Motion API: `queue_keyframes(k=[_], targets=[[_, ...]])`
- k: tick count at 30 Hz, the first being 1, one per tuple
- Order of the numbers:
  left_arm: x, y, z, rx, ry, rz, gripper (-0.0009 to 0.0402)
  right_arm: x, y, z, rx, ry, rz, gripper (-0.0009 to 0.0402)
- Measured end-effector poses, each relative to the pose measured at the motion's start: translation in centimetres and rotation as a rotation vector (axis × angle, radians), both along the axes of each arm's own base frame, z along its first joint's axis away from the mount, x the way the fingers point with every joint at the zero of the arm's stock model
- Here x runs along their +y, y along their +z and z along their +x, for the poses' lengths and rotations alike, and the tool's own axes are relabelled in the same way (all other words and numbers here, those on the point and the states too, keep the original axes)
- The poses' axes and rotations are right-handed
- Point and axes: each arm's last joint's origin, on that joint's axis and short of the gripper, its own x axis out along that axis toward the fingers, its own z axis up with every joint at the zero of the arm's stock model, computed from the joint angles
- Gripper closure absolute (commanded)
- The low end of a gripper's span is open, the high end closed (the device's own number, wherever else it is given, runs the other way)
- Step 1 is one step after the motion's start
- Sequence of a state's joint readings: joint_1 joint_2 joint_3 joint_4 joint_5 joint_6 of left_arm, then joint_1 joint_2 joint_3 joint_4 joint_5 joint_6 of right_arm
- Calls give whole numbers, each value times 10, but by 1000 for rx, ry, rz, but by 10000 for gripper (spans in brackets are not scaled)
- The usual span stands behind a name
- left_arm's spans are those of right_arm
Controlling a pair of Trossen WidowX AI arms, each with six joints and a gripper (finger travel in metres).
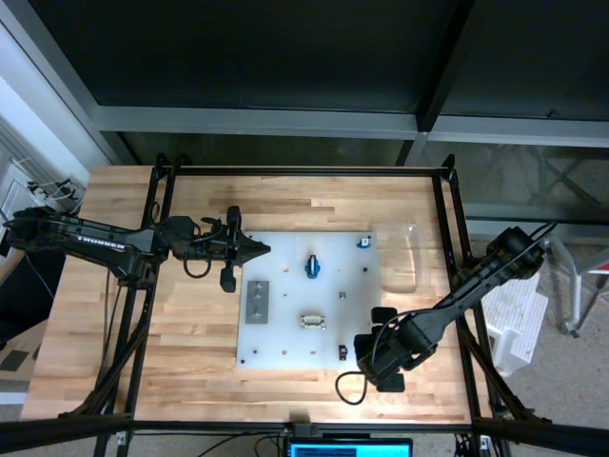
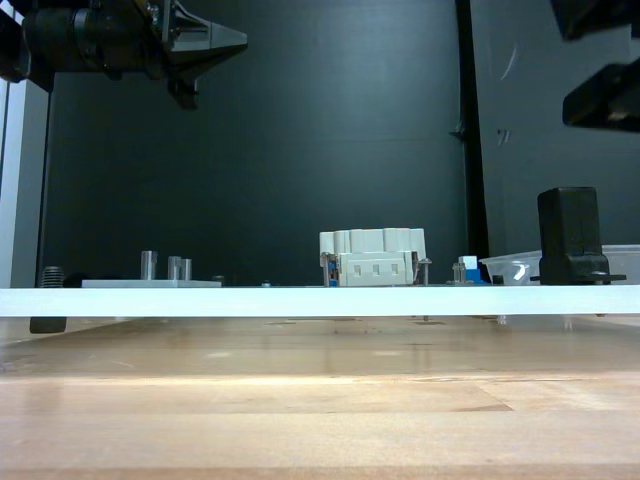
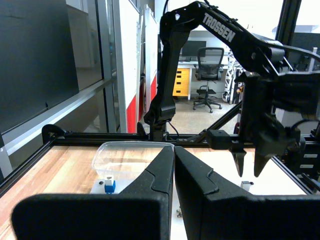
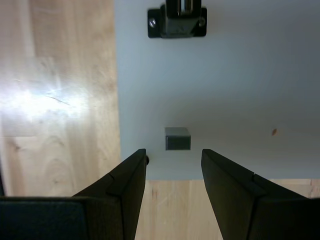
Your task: Pick the 16mm bar and install on taskboard
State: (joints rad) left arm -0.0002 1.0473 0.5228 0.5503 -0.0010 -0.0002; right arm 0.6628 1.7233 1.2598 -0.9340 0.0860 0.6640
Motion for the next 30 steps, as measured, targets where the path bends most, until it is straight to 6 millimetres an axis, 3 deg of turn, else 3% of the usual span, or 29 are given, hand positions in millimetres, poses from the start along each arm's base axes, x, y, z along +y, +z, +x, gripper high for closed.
queue_keyframes(k=[6,26,30], targets=[[0,0,0,0,0,0,393,-3,8,-3,-14,0,10,240],[0,0,0,0,0,0,393,-4,9,-3,-17,0,10,240],[0,0,0,0,0,0,393,-12,21,-3,-85,-8,-17,252]])
